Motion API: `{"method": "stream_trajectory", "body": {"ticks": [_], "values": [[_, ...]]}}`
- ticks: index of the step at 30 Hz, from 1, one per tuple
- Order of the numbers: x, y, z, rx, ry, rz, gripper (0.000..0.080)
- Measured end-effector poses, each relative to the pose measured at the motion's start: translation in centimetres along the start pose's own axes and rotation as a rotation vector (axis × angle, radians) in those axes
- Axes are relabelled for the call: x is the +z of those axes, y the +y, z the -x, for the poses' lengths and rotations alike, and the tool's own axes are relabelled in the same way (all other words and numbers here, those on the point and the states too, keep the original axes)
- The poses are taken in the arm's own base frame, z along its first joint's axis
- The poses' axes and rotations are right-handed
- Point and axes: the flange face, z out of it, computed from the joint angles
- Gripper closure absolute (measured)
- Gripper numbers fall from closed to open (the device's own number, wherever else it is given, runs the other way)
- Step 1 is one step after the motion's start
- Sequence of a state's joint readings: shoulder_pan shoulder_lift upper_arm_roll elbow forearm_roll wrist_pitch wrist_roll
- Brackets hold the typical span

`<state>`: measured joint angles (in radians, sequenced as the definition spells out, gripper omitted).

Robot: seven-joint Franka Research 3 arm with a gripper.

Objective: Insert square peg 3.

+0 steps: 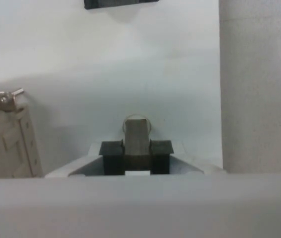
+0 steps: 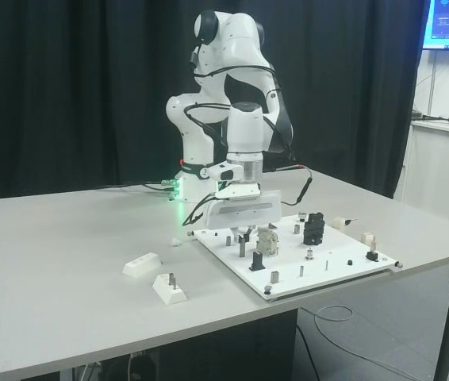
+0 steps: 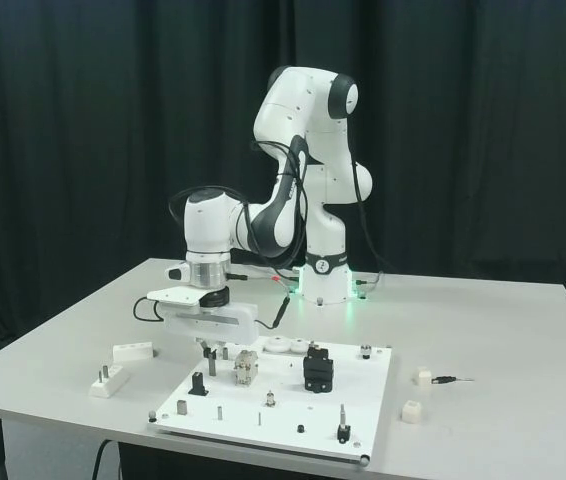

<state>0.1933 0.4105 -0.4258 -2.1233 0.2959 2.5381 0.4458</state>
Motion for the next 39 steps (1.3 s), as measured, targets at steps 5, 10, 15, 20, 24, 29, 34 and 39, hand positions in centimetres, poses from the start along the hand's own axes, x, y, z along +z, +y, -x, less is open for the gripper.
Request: {"method": "stream_trajectory", "body": {"ticks": [5, 10, 15, 20, 24, 29, 34, 39], "values": [[0.00, 0.00, 0.00, 0.000, 0.000, 0.000, 0.0696], [0.00, 0.00, 0.00, 0.000, 0.000, 0.000, 0.0696], [0.01, 0.01, 0.00, 0.000, 0.000, 0.000, 0.0696], [0.03, 0.01, -0.01, -0.011, 0.001, 0.000, 0.0696], [0.03, 0.01, -0.01, -0.027, 0.001, 0.000, 0.0696], [0.01, 0.00, -0.01, -0.039, 0.001, 0.000, 0.0696], [-0.01, -0.02, -0.01, -0.039, 0.001, -0.001, 0.0696], [-0.01, -0.03, -0.01, -0.021, 0.001, -0.001, 0.0696]]}}
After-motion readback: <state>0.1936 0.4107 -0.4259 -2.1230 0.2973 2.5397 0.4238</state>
